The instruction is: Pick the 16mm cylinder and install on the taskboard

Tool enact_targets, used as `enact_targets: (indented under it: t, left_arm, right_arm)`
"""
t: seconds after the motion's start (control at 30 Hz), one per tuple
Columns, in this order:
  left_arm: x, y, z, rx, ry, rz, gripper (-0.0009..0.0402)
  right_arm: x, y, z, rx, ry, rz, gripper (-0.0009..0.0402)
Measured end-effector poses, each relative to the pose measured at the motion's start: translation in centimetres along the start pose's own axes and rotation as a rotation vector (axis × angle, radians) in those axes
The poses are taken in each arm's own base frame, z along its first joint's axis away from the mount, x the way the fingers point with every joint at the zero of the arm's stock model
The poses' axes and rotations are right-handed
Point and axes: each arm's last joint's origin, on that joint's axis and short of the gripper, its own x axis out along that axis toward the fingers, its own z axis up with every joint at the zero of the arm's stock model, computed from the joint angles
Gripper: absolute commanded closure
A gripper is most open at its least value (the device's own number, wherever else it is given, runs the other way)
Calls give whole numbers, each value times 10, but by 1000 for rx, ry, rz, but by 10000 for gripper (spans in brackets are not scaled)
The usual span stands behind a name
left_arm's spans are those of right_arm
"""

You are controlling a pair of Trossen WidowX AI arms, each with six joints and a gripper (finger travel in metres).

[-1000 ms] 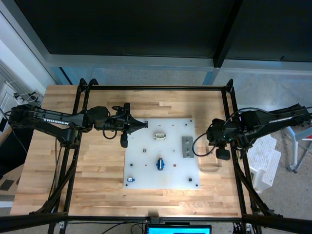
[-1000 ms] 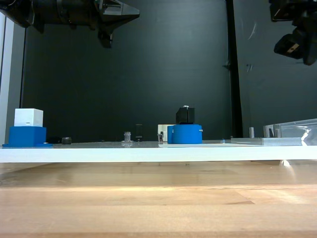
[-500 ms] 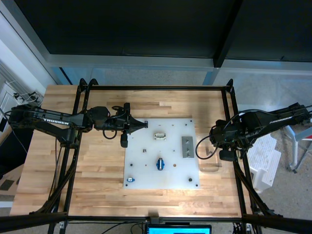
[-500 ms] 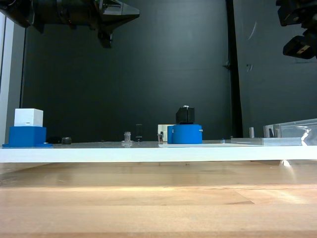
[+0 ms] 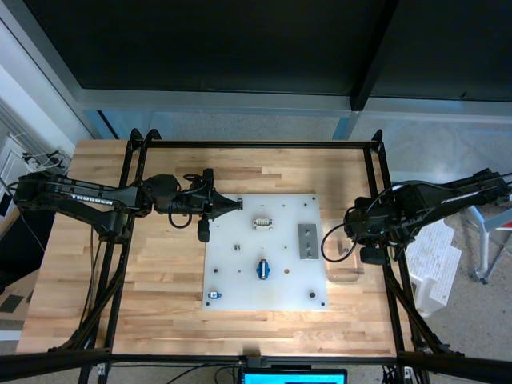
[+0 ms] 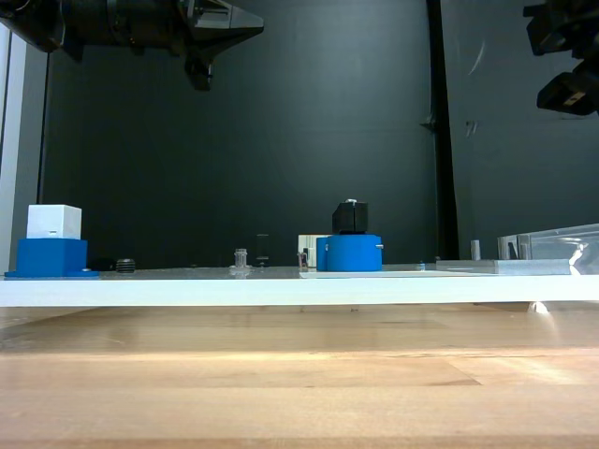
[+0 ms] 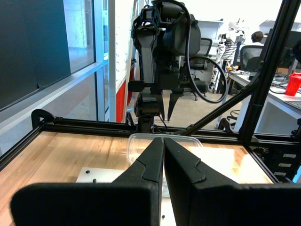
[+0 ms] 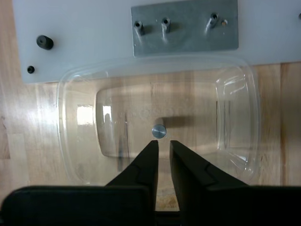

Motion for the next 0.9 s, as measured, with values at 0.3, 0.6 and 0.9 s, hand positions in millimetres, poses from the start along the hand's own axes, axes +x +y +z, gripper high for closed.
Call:
enact_targets:
  t: [0.3, 0.6, 0.9]
  left_arm:
    - [0, 0, 0, 0, 0, 0, 393]
    - [0, 0, 0, 0, 0, 0, 393]
    - [0, 0, 0, 0, 0, 0, 393]
  right_arm:
    - [5, -1, -2, 24, 17, -14, 287]
    - [9, -1, -1, 23, 27, -38, 263]
    - [20, 0, -1, 18, 76, -60, 235]
